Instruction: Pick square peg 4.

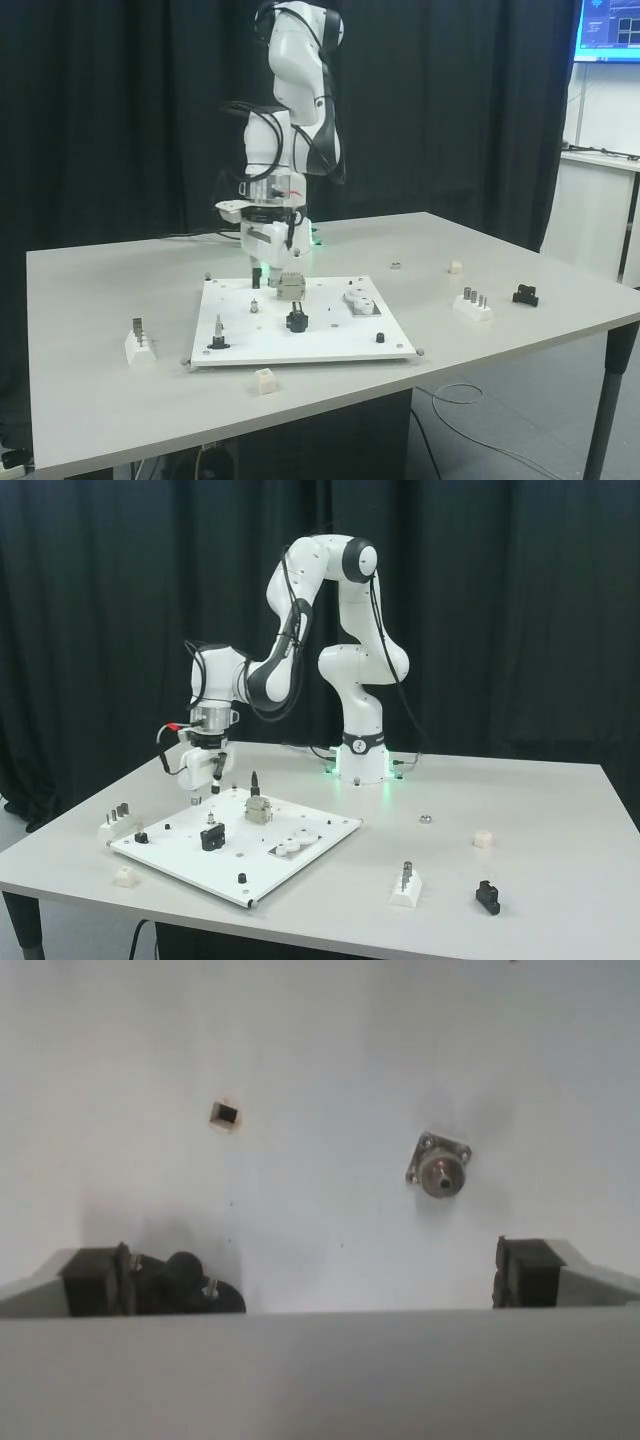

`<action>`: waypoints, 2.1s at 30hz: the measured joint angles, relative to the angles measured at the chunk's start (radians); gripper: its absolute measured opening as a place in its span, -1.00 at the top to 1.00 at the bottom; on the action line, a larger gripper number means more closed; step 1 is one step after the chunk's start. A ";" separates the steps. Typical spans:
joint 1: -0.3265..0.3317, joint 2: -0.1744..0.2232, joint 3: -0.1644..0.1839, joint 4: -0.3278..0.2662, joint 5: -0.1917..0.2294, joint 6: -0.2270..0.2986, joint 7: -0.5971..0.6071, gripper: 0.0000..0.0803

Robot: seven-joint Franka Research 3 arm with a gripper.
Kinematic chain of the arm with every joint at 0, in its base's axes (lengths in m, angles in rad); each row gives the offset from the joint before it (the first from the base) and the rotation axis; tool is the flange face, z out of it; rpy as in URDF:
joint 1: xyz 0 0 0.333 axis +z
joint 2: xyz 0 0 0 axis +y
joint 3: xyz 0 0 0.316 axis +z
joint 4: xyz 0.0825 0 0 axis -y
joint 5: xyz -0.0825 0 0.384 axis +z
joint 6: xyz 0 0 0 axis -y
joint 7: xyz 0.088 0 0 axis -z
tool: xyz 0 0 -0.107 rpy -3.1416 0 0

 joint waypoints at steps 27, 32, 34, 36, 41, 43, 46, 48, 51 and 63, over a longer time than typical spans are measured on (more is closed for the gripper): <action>-0.013 -0.001 -0.155 0.076 -0.029 0.004 -0.733 -0.99; -0.037 0.004 -0.177 0.105 -0.029 -0.025 -0.878 -0.99; -0.052 0.008 -0.179 0.119 -0.029 -0.040 -0.954 -0.99; -0.068 0.016 -0.179 0.135 -0.029 -0.055 -1.046 -0.99; -0.104 0.046 -0.179 0.177 -0.023 -0.091 -1.289 -0.99; -0.118 0.063 -0.179 0.195 -0.020 -0.102 -1.364 -0.99; -0.137 0.089 -0.179 0.223 -0.013 -0.120 -1.457 -0.99; -0.149 0.107 -0.179 0.241 -0.007 -0.131 -1.512 -0.99; -0.167 0.136 -0.179 0.269 0.004 -0.149 -1.591 -0.99; -0.231 0.229 -0.178 0.356 0.088 -0.208 -1.913 -0.99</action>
